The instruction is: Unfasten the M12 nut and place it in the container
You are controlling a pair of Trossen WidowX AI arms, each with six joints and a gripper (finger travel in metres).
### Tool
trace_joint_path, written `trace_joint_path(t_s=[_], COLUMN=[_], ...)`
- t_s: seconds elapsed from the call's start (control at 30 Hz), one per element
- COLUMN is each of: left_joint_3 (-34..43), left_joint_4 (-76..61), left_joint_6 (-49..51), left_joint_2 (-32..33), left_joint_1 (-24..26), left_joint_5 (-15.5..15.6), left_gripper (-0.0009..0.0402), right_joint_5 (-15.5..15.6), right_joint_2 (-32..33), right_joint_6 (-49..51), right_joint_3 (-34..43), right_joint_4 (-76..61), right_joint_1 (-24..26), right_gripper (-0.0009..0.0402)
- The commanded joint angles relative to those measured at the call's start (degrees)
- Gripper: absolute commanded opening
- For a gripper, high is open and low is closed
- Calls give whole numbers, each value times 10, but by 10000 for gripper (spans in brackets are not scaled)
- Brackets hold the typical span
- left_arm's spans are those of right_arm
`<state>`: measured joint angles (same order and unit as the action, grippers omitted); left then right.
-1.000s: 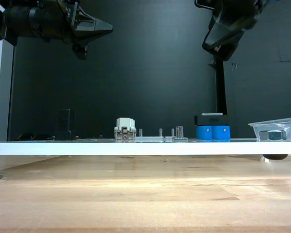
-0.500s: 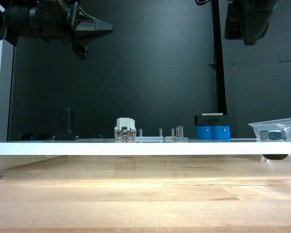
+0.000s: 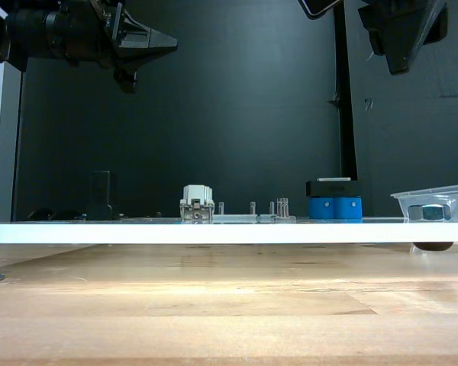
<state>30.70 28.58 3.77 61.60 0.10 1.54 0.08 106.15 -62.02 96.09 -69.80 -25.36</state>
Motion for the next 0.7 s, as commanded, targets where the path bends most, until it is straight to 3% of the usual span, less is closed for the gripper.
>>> trace_joint_path(t_s=[0.03, 0.43, 0.7], left_joint_3=[0, 0, 0], left_joint_4=[0, 0, 0], left_joint_6=[0, 0, 0], left_joint_2=[0, 0, 0], left_joint_1=[0, 0, 0], left_joint_5=[0, 0, 0], left_gripper=[0, 0, 0], right_joint_5=[0, 0, -5], right_joint_2=[14, 71, 78], right_joint_6=[-22, -20, -14], right_joint_3=[-1, -2, -21], right_joint_4=[11, 25, 50], right_joint_1=[0, -6, -11], right_gripper=[43, 190, 223])
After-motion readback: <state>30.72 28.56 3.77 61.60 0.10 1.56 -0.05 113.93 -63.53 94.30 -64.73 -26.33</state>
